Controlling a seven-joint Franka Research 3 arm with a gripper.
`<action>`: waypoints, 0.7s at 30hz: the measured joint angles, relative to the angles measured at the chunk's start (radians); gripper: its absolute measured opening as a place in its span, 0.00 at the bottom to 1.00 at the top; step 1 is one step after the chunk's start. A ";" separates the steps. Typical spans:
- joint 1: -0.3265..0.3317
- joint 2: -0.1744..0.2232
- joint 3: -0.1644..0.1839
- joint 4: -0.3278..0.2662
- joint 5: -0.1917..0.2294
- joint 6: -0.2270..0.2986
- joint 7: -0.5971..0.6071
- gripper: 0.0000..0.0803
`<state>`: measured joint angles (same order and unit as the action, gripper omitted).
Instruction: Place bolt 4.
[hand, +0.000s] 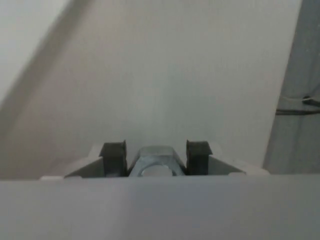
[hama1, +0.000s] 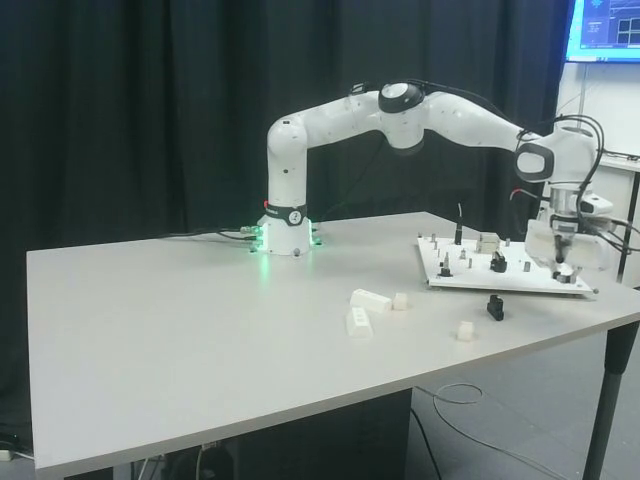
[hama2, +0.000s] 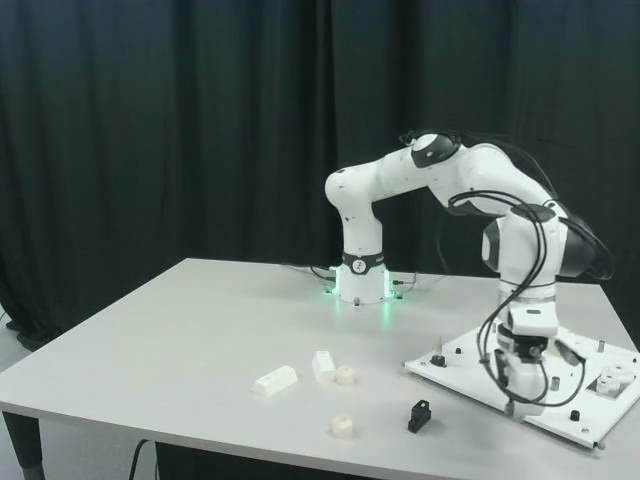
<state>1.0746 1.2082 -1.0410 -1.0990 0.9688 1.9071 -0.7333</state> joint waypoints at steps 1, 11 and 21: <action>-0.005 0.000 0.000 0.000 0.000 -0.005 -0.007 0.32; -0.045 0.008 0.004 -0.005 0.000 -0.049 -0.066 0.32; -0.070 0.015 0.019 -0.014 0.000 -0.050 -0.090 0.32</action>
<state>1.0047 1.2237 -1.0224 -1.1130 0.9688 1.8574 -0.8234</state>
